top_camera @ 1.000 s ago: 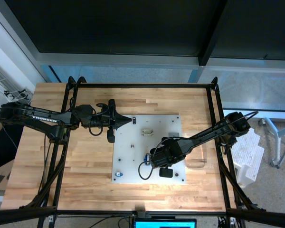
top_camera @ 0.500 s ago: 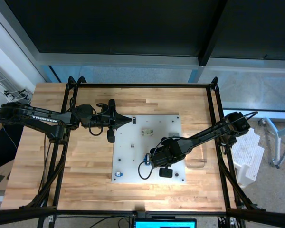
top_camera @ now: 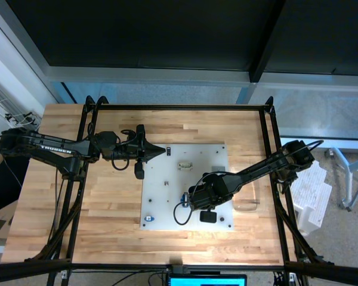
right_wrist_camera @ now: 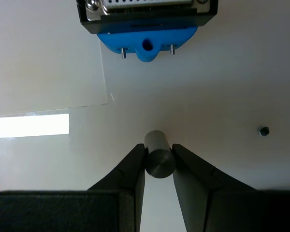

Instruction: Pick the 16mm cylinder and install on the taskboard

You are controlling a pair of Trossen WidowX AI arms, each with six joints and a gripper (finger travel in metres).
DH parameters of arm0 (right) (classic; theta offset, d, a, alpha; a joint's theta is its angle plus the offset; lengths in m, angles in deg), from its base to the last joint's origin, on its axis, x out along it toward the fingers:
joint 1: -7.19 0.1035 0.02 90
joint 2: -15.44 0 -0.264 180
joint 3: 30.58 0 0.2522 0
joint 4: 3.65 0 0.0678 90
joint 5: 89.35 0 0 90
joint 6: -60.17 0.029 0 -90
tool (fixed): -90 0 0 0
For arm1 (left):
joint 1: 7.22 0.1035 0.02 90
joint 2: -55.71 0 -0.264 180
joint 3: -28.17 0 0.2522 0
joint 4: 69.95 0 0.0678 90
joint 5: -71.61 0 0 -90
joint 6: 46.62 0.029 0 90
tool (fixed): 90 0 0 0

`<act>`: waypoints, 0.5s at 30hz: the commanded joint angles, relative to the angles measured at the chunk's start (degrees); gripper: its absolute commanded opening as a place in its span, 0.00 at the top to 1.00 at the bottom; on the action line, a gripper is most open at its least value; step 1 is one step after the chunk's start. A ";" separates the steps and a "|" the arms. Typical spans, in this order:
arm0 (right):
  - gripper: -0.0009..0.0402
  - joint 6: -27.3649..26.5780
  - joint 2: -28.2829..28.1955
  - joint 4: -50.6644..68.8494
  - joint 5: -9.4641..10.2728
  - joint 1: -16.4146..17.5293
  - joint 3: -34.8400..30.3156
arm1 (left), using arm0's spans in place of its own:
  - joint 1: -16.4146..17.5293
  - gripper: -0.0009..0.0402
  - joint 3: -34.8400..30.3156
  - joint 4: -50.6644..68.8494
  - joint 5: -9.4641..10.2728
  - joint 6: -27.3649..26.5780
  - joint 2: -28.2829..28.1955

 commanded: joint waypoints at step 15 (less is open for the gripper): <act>0.97 0.07 0.00 -4.96 0.00 0.02 3.67 | 0.00 0.98 -0.02 -0.02 0.00 0.00 -0.02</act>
